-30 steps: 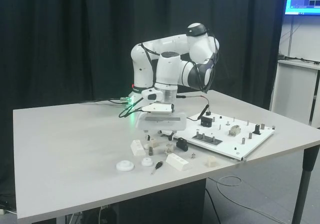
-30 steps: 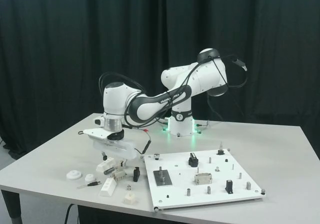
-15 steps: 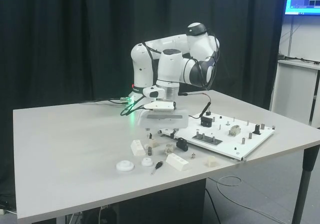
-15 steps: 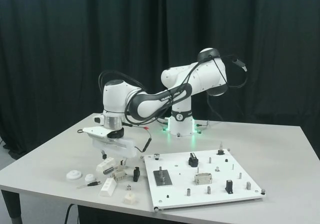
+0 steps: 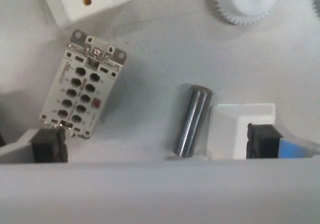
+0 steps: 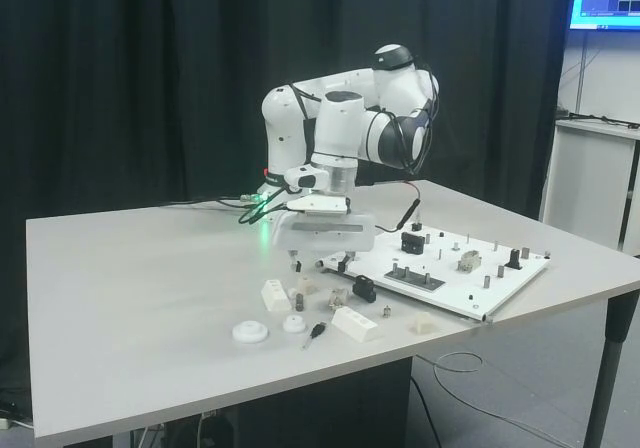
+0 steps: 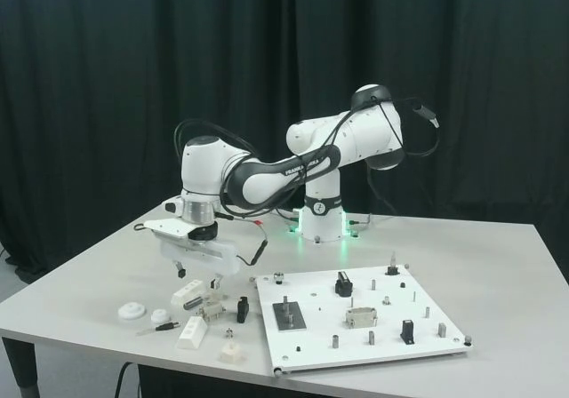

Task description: Remove square peg 1.

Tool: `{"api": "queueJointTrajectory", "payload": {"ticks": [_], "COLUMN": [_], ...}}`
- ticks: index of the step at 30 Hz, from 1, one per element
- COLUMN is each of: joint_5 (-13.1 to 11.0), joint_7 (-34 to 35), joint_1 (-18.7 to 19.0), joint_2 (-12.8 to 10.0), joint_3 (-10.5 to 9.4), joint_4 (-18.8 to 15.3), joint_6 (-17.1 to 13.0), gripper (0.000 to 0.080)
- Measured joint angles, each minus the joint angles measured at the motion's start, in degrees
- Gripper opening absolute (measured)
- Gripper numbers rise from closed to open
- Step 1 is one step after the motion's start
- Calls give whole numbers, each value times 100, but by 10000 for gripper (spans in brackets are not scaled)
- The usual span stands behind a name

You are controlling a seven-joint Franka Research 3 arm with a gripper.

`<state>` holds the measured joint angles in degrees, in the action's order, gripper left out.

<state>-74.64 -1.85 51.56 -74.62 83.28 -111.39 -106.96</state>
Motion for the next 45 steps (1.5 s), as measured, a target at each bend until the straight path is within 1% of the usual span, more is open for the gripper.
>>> {"api": "queueJointTrajectory", "payload": {"ticks": [7, 26, 36, 45], "joint_5": [1, 4, 9, 92], "joint_7": [-30, -29, -29, -208], "joint_1": [-15, -93, -94, -91], "joint_2": [0, 2, 4, 17], "joint_3": [44, 52, 93, 123], "joint_4": [48, 221, 266, 333], "joint_6": [-1, -5, 17, 75], "gripper": [800, 800, 800, 800]}}
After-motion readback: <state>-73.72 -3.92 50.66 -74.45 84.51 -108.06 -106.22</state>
